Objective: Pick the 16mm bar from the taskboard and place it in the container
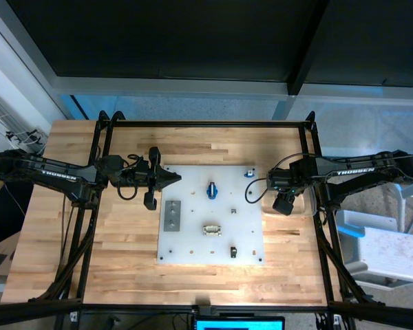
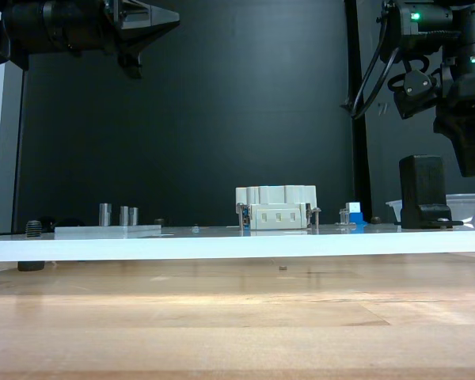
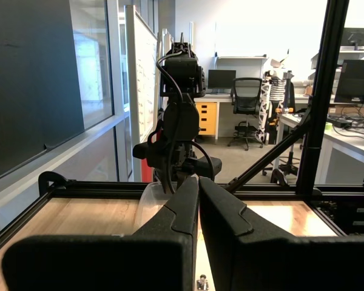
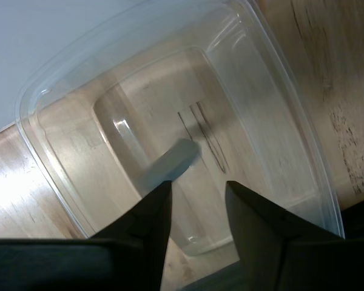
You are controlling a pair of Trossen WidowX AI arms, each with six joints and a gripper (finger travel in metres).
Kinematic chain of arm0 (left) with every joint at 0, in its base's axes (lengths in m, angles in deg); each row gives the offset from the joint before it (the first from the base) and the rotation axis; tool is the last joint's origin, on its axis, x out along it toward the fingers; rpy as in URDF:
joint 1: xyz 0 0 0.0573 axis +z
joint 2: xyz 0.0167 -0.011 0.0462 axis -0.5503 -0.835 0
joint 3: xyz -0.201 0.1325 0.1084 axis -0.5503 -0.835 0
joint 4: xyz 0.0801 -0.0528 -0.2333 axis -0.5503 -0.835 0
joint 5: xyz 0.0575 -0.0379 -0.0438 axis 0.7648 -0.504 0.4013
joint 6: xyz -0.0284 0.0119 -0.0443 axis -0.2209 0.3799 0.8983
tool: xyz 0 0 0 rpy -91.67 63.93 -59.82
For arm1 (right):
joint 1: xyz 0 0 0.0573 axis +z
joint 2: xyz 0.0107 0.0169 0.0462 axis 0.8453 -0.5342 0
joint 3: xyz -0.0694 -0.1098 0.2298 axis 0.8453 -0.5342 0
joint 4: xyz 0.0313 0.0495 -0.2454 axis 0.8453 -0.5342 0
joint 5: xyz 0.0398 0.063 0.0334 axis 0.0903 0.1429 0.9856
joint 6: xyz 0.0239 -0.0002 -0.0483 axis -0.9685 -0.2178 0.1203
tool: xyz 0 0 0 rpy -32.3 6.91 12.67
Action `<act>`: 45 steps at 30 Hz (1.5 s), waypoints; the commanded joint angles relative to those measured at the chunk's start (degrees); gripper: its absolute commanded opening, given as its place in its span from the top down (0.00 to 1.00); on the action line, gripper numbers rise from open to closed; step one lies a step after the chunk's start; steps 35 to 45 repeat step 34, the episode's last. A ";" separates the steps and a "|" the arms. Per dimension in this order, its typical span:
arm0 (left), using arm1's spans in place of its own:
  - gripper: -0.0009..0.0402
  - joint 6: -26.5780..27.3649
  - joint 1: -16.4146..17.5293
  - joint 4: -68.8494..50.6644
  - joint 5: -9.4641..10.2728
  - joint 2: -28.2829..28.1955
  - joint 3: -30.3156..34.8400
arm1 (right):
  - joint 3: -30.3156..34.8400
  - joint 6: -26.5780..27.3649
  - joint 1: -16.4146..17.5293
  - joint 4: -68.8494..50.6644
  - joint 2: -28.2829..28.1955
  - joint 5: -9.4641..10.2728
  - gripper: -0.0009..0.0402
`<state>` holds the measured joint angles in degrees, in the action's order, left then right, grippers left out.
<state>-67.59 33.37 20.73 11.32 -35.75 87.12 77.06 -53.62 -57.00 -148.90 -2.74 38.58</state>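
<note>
The 16mm bar shows as a blurred grey piece inside the container, a clear tray, just beyond my right gripper's fingertips. My right gripper is open, with nothing between its fingers. In the high view, the right gripper hangs over the container, just off the right edge of the white taskboard. My left gripper is shut and empty, hovering high over the board's far left corner. The left wrist view shows the left gripper with its fingers pressed together.
On the taskboard sit a grey metal block, a blue knob, a white connector and a black part. A black frame borders the wooden table. The low view shows the black part below the right gripper.
</note>
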 commanded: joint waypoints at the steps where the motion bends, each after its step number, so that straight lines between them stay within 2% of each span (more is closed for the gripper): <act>1: 0.98 0.00 0.02 0.00 0.00 0.00 0.02 | 0.00 0.00 0.02 0.02 -0.04 0.02 0.58; 8: 0.98 0.00 0.00 0.02 0.00 0.00 0.02 | 0.00 -0.09 0.02 -0.07 -0.04 0.04 0.44; 14: 0.98 0.00 0.02 0.00 0.00 0.00 0.02 | 0.00 -0.04 0.02 -0.04 -0.04 0.02 0.38; 45: 0.98 0.00 0.00 0.02 0.00 0.00 0.02 | 0.00 -0.07 0.02 -0.02 -0.04 0.09 0.37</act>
